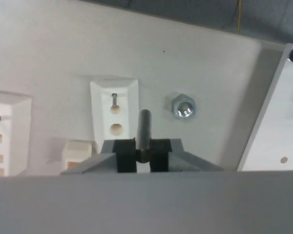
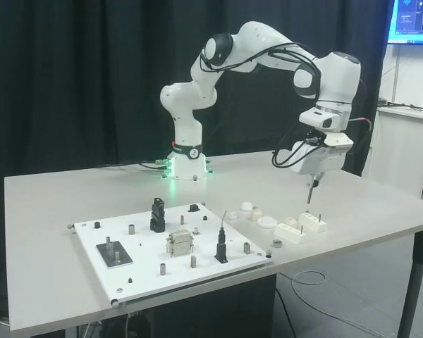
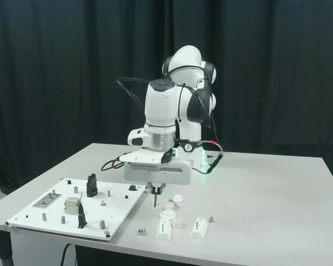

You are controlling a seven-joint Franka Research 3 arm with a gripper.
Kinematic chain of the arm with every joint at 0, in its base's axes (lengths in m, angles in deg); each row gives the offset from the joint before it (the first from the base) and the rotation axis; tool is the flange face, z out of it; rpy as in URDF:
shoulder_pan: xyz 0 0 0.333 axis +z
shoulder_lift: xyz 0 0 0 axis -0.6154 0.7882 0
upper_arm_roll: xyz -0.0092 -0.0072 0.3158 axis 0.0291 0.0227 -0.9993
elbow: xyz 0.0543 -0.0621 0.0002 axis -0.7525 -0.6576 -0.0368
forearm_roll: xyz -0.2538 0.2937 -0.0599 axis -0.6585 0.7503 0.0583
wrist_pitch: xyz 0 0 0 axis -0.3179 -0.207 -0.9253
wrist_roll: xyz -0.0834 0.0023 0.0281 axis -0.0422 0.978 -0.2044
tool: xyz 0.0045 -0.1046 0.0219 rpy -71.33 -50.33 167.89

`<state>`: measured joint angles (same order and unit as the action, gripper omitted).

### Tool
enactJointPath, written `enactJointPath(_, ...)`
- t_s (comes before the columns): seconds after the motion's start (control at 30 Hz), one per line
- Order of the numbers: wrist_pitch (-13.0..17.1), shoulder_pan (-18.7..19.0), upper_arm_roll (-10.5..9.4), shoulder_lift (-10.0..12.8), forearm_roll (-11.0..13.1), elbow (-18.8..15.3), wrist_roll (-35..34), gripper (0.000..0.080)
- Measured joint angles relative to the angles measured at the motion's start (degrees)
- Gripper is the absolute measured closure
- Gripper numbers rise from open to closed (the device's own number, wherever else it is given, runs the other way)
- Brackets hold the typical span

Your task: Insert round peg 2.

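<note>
My gripper [image 1: 143,155] is shut on a dark grey round peg [image 1: 144,129] that points straight down from between the black fingers [image 1: 124,155]. In the room views the gripper [image 2: 311,182] [image 3: 155,191] hangs well above the table with the peg [image 2: 309,194] [image 3: 155,200] in it. Below it, slightly to one side, lies a white holder block [image 1: 114,113] [image 2: 289,231] [image 3: 164,228]. This block has a thin pin in one hole and an empty round hole beside it. The peg is clear of everything below.
A steel nut [image 1: 182,106] [image 2: 276,243] [image 3: 140,231] lies between the holder block and the white task board [image 1: 276,126] [image 2: 190,271] [image 3: 119,213]. A second white holder block [image 1: 5,131] [image 2: 314,224] [image 3: 198,227], a small white block [image 1: 78,153] and round white parts [image 2: 257,211] [image 3: 175,200] sit nearby.
</note>
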<state>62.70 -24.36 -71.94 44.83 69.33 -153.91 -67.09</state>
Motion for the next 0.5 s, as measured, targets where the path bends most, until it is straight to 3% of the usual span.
enactJointPath(0.5,0.02,-0.28,0.00,0.42,-0.35,0.00,0.66,0.0749)
